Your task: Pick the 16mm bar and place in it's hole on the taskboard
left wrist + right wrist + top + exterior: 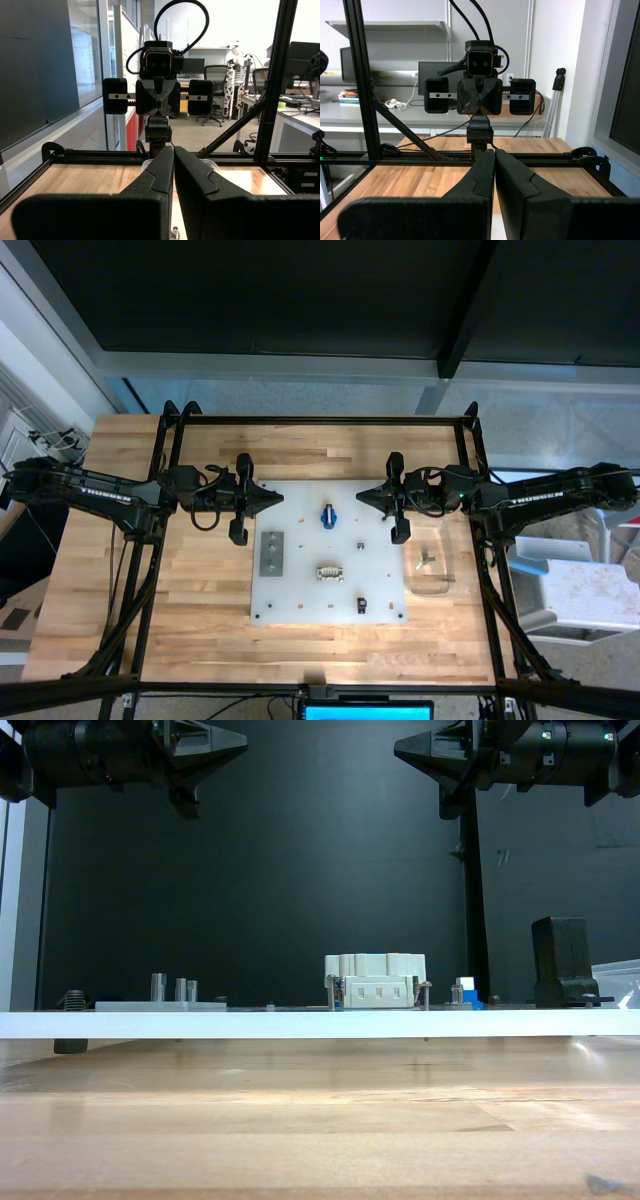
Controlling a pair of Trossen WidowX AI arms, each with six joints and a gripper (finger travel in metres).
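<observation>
High view: left gripper (276, 497) sits at centre-left of frame, above the far left edge of the white taskboard (300, 592), tip pointing toward frame right. Right gripper (364, 496) mirrors it at centre-right, above the far right part of the board, tip pointing toward frame left. The two tips face each other, well apart.

Low view: both grippers hang in the top corners of the frame, high above the board and touching nothing.

Left wrist view: the left fingers (160, 170) are pressed together with only a thin seam between them and nothing gripped. Right wrist view: the right fingers (482, 172) are likewise closed tip to tip and empty.

16mm bar: held by neither gripper. Cannot tell which piece it is. Candidates seen:
- three short metal pegs (158, 987) standing upright in the grey block (272, 552) on the left half of the board
- small metal pieces (430, 558) lying free in the clear tray (440, 585), which rests on the wooden table (190, 590) just beside the board's right edge

Also on the board: blue part (328, 515) near the far middle, white connector (330, 573) at centre, small black part (362, 603) toward the near edge
</observation>
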